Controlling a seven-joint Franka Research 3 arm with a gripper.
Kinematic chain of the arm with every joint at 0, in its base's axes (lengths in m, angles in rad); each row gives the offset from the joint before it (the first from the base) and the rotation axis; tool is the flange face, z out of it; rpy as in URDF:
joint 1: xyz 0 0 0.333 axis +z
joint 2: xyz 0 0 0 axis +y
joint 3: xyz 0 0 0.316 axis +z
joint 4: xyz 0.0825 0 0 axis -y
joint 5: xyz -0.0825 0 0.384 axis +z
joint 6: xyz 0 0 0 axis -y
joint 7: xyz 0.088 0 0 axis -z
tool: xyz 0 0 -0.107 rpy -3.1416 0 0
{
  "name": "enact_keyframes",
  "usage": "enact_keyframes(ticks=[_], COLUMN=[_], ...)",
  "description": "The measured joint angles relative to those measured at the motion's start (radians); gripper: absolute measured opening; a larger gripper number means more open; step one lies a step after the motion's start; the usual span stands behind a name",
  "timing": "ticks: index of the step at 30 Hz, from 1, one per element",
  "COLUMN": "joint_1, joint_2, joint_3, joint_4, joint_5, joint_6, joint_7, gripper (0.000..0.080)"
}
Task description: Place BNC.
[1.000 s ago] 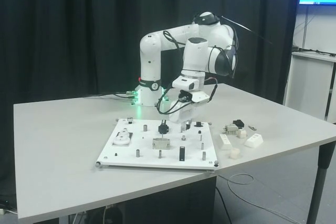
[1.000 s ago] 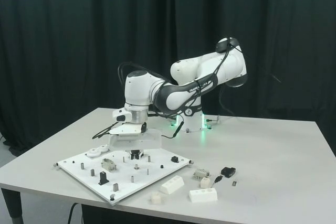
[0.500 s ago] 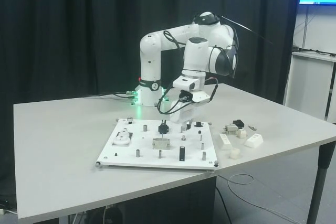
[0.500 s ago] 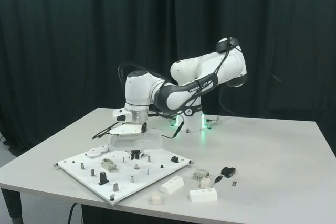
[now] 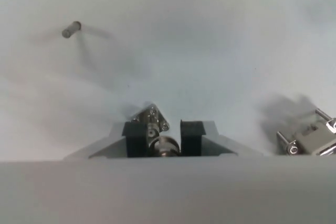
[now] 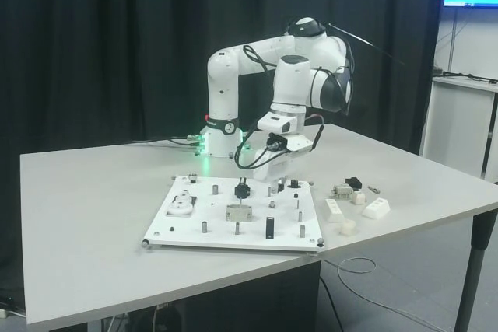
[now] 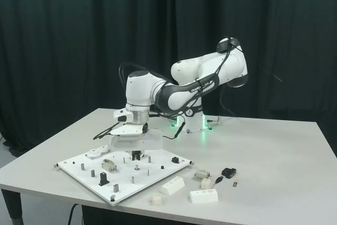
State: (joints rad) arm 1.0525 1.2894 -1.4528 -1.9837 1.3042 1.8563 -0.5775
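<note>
Movement since the earlier views is slight: the wrist of the white arm [image 6: 226, 75] sits a shade higher over the white board [image 6: 194, 227] than it did a second ago, and nothing else on the grey worktop [image 6: 85, 192] has shifted. My reading is that the lowering is finished and a withdrawal may be beginning, which would put the placement at or near its end. That is a judgement only, because the rise is small. The pincer [image 5: 164, 137] hangs low over the far part of the board, at about 1 o'clock from the board's centre in the first room view, and it straddles the connector [image 5: 165, 146]. Whether it is clamped on the connector or has let go I cannot tell, since the margins either side of the part are too thin and dark to read. The connector shows as a short round metal barrel seen nearly end-on, grey and shiny, and it appears upright. Just behind it lies a small four-cornered metal plate [image 5: 151, 119] with screw heads at its corners, fixed flat on the board. The barrel appears to stand on or directly over this plate, but actual seating is hidden. Also on the board, well apart from the connector, are a thin metal peg [image 5: 71, 29] and a second metal fitting [image 5: 310, 140]. Loose white blocks [image 6: 376, 208] lie on the worktop at 3 o'clock of the board, untouched.
</note>
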Motion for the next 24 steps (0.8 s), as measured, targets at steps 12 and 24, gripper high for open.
enact_keyframes(ticks=[12,24], joint_1=[0.023,0.084], joint_2=[-0.008,-0.019], joint_3=[-0.002,-0.006], joint_4=[0.015,0.063], joint_5=[0.006,0.008], joint_6=[-0.006,-0.040], joint_7=[0.084,0.231], gripper=[0.0126,0.0126])
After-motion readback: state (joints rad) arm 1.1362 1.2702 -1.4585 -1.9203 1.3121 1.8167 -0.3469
